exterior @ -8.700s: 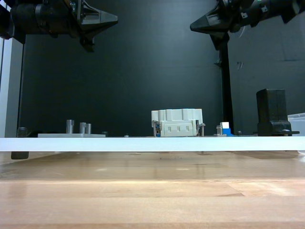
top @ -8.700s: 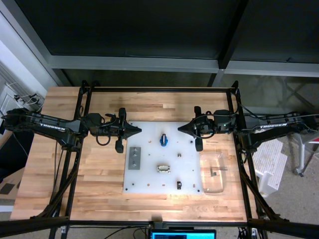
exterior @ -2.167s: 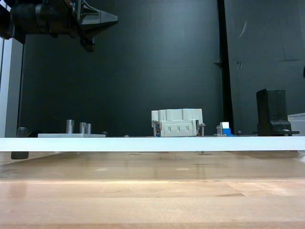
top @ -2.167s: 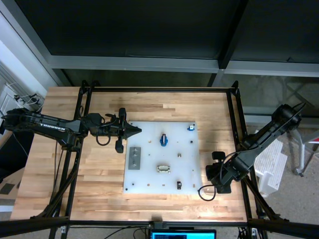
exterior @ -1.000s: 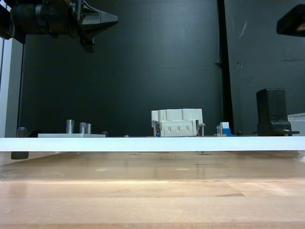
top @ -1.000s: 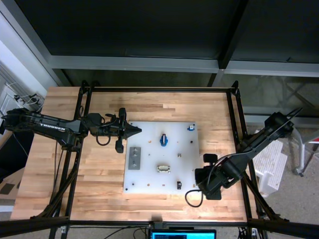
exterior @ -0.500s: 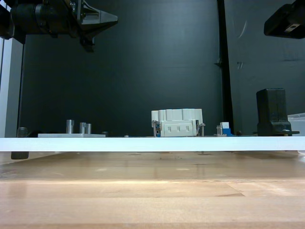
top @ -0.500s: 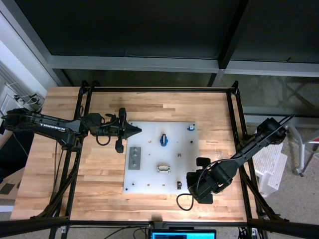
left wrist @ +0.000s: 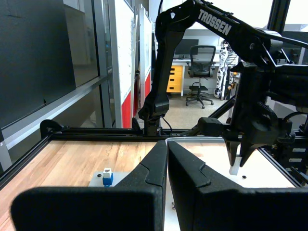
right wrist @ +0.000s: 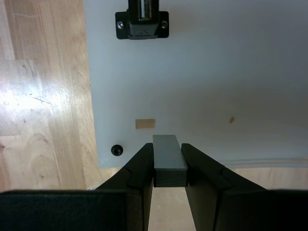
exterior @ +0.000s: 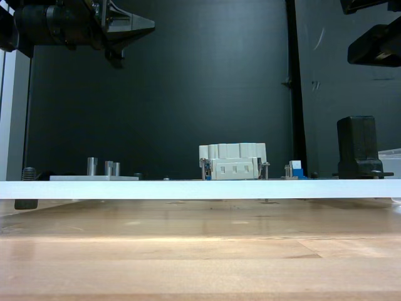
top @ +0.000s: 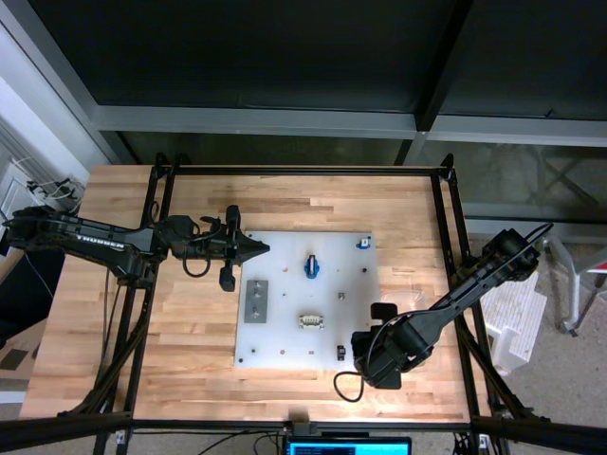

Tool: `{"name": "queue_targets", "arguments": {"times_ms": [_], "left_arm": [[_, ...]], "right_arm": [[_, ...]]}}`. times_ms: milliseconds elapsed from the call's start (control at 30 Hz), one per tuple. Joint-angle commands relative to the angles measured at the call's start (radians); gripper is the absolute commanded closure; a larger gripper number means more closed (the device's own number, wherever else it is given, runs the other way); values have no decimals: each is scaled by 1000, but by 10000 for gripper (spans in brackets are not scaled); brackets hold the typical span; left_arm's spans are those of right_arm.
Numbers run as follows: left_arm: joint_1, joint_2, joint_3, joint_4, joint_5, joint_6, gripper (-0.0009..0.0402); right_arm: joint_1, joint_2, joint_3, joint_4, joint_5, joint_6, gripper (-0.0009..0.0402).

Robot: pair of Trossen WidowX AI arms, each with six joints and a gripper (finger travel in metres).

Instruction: Pick the 16mm bar and install on taskboard

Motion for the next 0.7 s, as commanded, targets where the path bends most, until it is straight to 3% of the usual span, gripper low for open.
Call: {"name": "queue_targets", "arguments": {"times_ms": [33, 700], "left_arm": [[0, 0, 0, 0, 0, 0, 393], [0, 0, 0, 0, 0, 0, 393]], "right_arm": [[0, 6, -1, 16, 0, 0, 393], [9, 35, -1, 60, -10, 0, 393]]}}
